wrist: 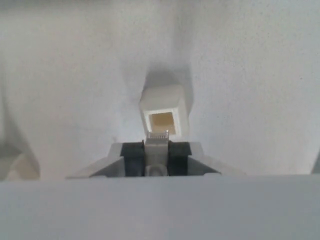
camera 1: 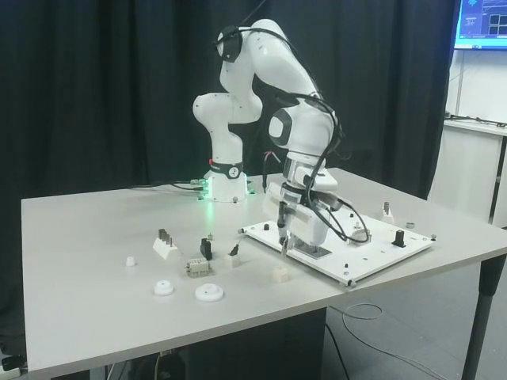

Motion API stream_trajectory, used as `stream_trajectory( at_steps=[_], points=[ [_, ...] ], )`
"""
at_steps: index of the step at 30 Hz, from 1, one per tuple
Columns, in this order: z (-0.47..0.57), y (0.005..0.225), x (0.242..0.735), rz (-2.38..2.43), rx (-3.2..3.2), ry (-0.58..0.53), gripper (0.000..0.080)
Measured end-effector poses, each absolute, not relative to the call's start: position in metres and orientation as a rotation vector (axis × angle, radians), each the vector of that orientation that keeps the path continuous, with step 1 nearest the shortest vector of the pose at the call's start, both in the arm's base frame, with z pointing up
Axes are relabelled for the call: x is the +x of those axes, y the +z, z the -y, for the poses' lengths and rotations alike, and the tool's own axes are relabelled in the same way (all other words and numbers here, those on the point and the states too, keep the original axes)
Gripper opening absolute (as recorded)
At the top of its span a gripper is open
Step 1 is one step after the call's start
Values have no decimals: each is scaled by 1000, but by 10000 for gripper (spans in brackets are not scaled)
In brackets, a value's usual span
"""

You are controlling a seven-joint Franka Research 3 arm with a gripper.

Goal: Insert Ethernet.

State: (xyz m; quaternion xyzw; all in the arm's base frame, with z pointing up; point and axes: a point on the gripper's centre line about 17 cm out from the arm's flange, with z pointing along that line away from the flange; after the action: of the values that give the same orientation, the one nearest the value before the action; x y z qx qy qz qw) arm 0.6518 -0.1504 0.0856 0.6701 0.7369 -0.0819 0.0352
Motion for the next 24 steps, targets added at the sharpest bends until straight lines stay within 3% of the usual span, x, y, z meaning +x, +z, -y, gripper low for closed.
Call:
stream_trajectory(
  at_steps=[9, 24],
  points=[
    [147, 100, 651, -2262, 2062, -255, 95],
    [148, 103, 653, -2256, 2061, -252, 94]
  ],
)
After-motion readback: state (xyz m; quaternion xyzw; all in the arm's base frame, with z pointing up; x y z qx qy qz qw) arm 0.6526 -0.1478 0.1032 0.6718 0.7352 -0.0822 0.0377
